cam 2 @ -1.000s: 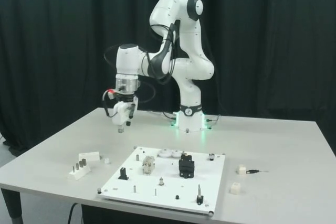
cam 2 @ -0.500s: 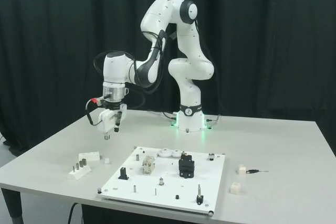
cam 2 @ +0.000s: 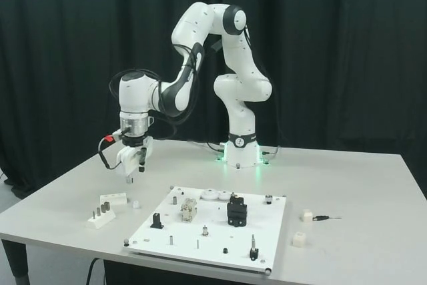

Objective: Pick small gear.

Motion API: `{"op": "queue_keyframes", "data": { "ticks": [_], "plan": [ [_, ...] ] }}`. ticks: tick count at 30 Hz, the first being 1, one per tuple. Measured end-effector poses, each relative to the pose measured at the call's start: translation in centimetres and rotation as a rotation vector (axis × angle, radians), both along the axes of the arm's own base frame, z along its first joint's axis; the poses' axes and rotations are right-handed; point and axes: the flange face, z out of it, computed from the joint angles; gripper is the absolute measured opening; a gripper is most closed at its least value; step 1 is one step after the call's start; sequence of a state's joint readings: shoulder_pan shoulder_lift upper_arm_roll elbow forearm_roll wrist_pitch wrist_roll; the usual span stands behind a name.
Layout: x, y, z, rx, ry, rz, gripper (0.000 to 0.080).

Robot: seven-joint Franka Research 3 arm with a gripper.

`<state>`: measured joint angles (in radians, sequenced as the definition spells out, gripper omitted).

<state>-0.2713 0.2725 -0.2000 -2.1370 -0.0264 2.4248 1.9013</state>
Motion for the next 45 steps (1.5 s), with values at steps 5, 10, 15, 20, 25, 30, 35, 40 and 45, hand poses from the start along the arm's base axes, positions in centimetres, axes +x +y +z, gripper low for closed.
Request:
{"op": "queue_keyframes", "data": {
  "ticks": [5, 10, 15, 20, 25, 30, 35, 40, 45],
  "plan": [
    [0.4, -0.9, -0.6, 0.029, 0.002, 0.026, 0.0800],
    [1.0, -1.7, -1.1, 0.049, -0.004, 0.050, 0.0800],
    [1.4, -2.2, -1.4, 0.055, -0.008, 0.094, 0.0800],
    [1.5, -2.3, -1.7, 0.065, -0.012, 0.111, 0.0800],
    [1.5, -2.1, -2.0, 0.069, -0.005, 0.133, 0.0800],
    [1.3, -1.9, -2.5, 0.075, 0.007, 0.151, 0.0800],
    [0.6, -1.8, -3.3, 0.084, 0.023, 0.163, 0.0800],
    [-0.2, -1.8, -4.0, 0.092, 0.039, 0.172, 0.0800],
    [-0.8, -1.8, -4.7, 0.090, 0.038, 0.187, 0.0800]
  ]
}}
